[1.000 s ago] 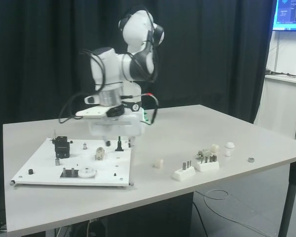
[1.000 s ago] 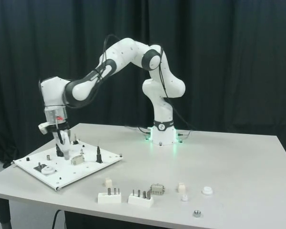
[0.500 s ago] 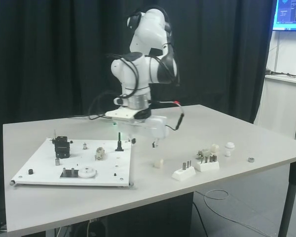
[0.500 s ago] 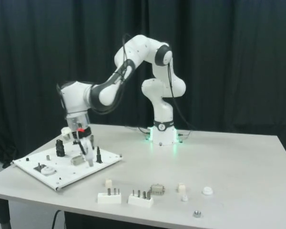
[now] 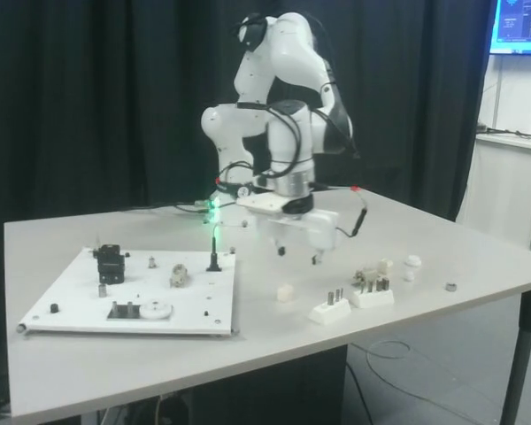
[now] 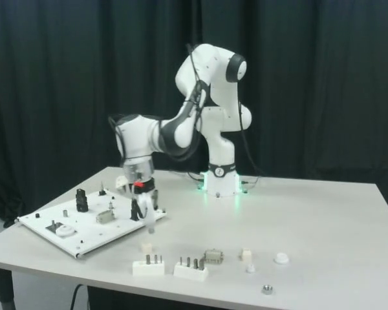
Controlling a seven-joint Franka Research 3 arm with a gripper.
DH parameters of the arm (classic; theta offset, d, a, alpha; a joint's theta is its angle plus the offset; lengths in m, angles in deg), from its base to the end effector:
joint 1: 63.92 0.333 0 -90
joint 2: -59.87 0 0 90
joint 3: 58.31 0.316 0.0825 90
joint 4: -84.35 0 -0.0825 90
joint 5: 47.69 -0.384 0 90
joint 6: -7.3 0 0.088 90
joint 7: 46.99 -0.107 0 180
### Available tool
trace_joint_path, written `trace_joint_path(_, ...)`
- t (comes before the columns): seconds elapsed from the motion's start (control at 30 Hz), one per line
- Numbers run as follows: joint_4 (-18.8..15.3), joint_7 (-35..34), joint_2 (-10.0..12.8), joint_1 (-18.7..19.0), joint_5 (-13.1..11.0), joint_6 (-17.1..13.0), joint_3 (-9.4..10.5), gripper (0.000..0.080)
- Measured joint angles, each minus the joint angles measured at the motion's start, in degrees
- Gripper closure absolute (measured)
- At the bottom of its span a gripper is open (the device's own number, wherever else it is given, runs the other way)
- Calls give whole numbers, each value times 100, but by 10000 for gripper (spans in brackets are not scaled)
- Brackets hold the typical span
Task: Pick square peg 1.
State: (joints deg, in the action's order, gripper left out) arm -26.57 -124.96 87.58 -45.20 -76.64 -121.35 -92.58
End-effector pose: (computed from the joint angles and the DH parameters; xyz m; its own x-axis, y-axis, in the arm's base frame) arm 0.5980 -0.1351 0.2663 -0.3429 -0.9320 -0.1173 -0.9394 0.3396 0.0477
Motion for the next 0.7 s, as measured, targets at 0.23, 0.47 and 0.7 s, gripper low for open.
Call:
trace_joint_path(0.23, -239, -654, -106, 449, 56, -474, -1, 3)
trace_joint_path(0.47, -237, -1216, -109, 774, 273, -808, 2, 3)
trace_joint_path(0.7, -108, -1701, -94, 980, 479, -957, 16, 3)
